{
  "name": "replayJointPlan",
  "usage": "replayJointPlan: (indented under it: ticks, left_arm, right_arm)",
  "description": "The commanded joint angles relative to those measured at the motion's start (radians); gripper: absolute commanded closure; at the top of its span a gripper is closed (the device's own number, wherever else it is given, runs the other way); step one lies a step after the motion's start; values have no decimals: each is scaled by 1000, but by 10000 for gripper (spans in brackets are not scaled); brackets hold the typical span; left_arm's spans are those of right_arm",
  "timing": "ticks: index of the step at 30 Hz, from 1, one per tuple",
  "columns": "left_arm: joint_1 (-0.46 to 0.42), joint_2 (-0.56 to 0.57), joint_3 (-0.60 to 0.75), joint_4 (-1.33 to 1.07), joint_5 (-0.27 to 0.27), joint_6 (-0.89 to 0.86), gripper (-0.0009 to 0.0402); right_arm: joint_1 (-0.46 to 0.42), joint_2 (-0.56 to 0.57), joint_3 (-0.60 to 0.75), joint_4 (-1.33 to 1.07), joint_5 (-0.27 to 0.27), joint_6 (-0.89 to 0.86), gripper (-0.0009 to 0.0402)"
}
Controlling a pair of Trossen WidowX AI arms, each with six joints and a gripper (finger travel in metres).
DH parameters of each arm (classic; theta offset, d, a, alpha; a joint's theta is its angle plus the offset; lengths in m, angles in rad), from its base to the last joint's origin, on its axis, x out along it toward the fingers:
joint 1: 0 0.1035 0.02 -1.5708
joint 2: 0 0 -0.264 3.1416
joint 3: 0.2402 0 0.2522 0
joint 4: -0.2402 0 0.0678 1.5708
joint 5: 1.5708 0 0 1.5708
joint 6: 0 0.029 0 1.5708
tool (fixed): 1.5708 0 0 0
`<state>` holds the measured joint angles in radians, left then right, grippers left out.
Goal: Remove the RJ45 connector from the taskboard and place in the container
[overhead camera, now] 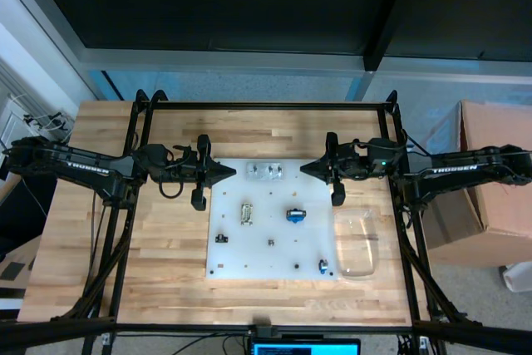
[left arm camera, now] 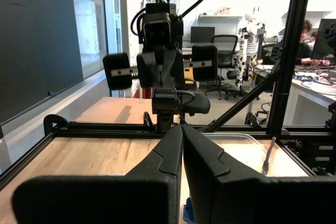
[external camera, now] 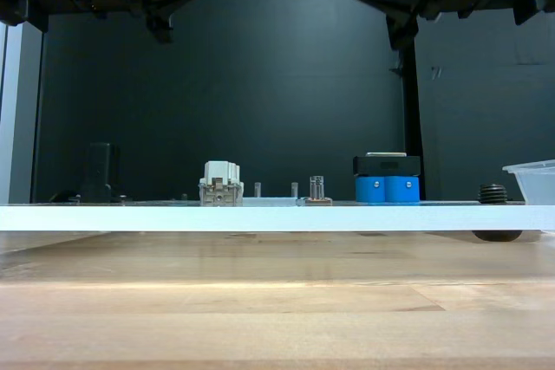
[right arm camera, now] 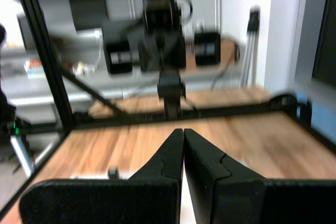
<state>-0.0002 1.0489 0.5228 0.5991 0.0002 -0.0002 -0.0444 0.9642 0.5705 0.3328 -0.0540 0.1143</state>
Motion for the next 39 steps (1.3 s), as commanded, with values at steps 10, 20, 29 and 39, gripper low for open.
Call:
replayJointPlan:
  ticks: [10, 20, 29, 39]
  left_arm:
    - [0, 0, 0, 0, 0, 0, 393]
    - [0, 0, 0, 0, 0, 0, 393]
    - [0, 0, 0, 0, 0, 0, 393]
    - [0, 0, 0, 0, 0, 0, 393]
  right_arm:
    - [126, 45, 267, -696, 9, -10, 393]
    - [290, 151, 437, -1050, 132, 84, 394]
    - [458, 248, 554, -1255, 167, 253, 393]
    - [614, 360, 653, -1407, 167, 432, 393]
